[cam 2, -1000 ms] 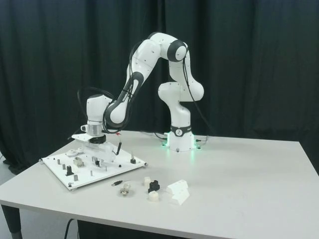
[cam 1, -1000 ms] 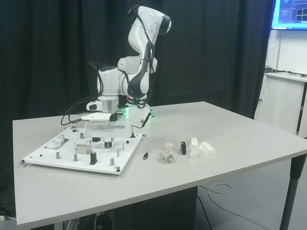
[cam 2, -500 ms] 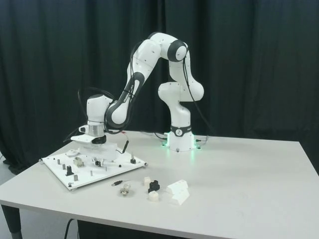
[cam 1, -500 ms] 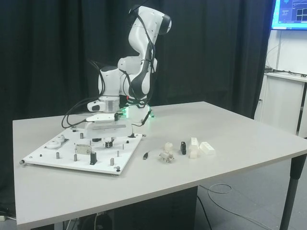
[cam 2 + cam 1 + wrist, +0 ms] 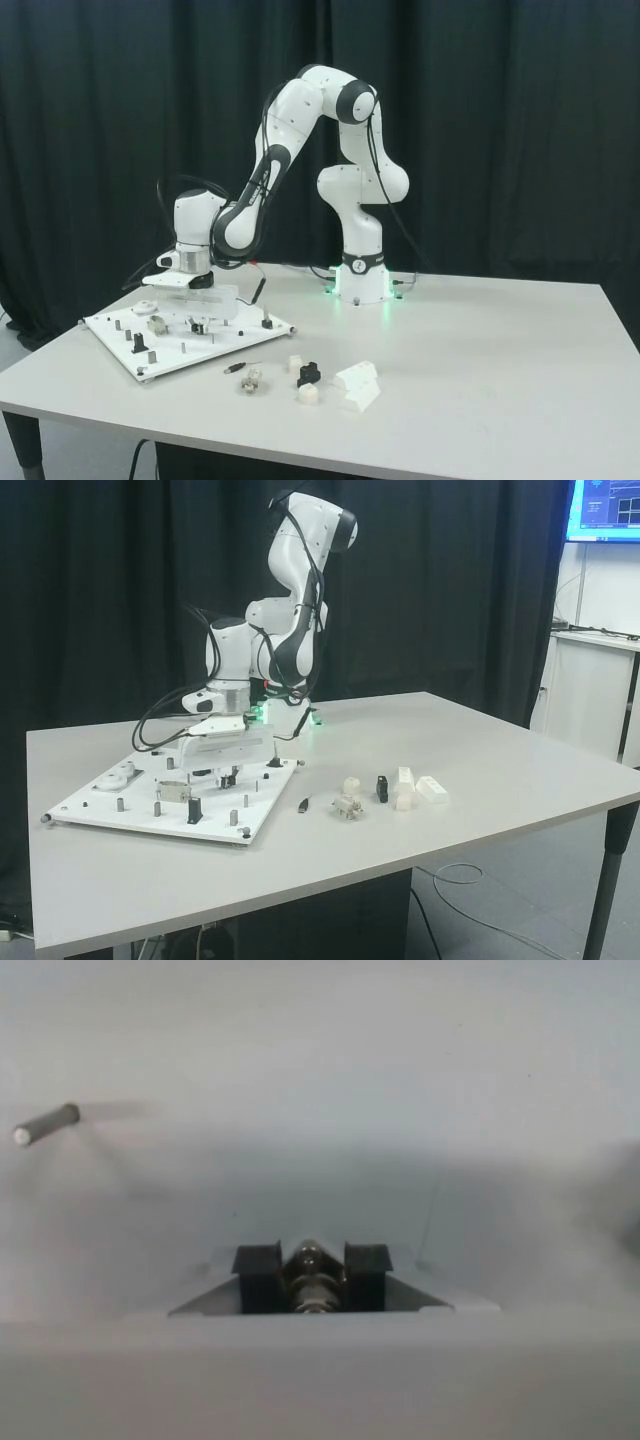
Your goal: Remove BNC.
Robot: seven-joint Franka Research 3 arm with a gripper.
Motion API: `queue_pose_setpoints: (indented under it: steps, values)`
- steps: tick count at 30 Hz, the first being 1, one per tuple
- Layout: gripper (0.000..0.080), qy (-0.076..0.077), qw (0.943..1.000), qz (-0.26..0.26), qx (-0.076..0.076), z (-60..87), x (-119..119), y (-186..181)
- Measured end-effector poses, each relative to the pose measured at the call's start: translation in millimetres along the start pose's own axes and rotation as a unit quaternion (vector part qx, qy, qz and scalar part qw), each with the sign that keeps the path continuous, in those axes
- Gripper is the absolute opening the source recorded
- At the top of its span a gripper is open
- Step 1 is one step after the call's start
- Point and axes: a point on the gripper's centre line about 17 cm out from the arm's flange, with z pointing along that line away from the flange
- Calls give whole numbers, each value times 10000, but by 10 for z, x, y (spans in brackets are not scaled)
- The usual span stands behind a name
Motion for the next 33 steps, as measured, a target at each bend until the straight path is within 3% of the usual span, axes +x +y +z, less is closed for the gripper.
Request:
queue_pose_setpoints:
  steps: [18, 27, 33]
  values:
    - [130, -51, 9992, -395, -20, -32, -2, 1]
    - [130, 21, 9990, -436, 24, -153, 31, 5]
    - [130, 51, 9990, -417, 135, -239, 18, -15]
